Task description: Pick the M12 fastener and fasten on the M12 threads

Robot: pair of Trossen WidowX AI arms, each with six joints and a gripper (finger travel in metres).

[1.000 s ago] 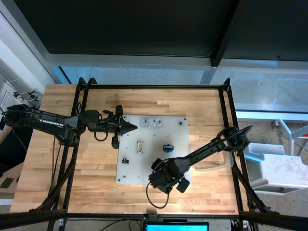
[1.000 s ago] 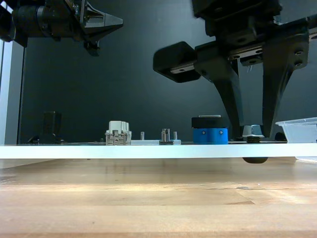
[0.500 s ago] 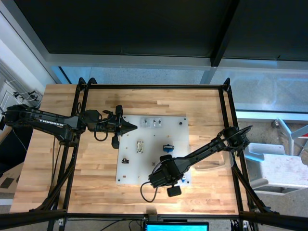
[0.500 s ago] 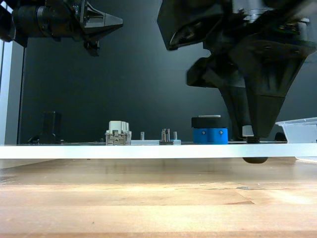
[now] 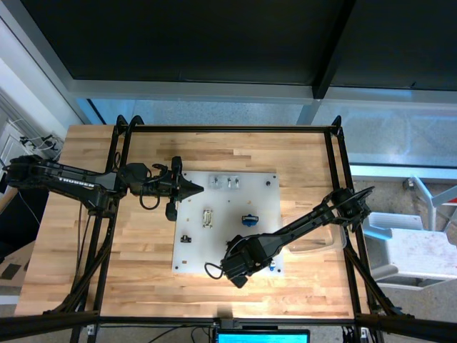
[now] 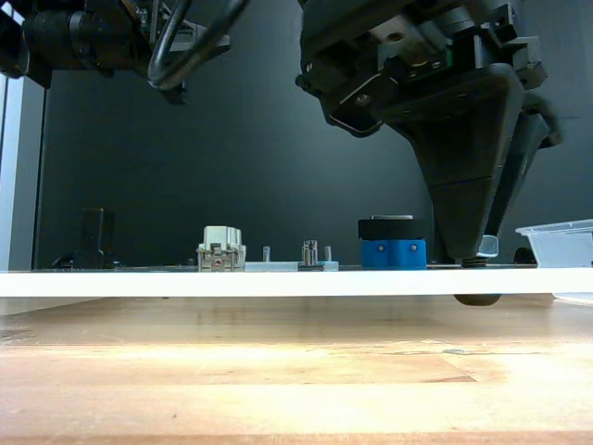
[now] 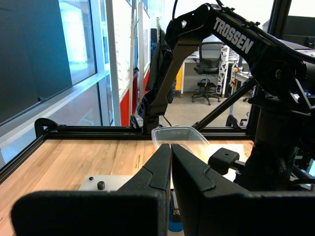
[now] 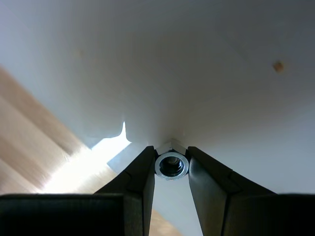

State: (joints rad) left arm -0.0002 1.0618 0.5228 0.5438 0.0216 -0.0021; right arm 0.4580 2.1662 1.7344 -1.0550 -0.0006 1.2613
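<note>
- The right tool [image 6: 474, 252] points straight down over the white board [image 5: 193, 239]. It is close to the board's near right corner, toward the near edge of the desk [image 5: 143, 243].
- Its two fingers are clamped on the small silver nut [image 8: 171, 165], one finger on each side.
- In the low view the nut sits right at the top of the short black stud [image 6: 474, 263]. Whether it has caught the thread cannot be told.
- The clear tray [image 6: 559, 239] stands on the desk just beside the board's right edge, and the right arm crosses above it in the high view.
- Farther in, near the middle of the board, stands a blue block [image 6: 392, 252] with a black cap. A grey connector [image 6: 220, 250] stands toward the board's left edge.
- The left tool [image 7: 171, 164] hangs in the air over the board's far left corner, well apart from the nut. Its fingers are pressed together with nothing between them.
</note>
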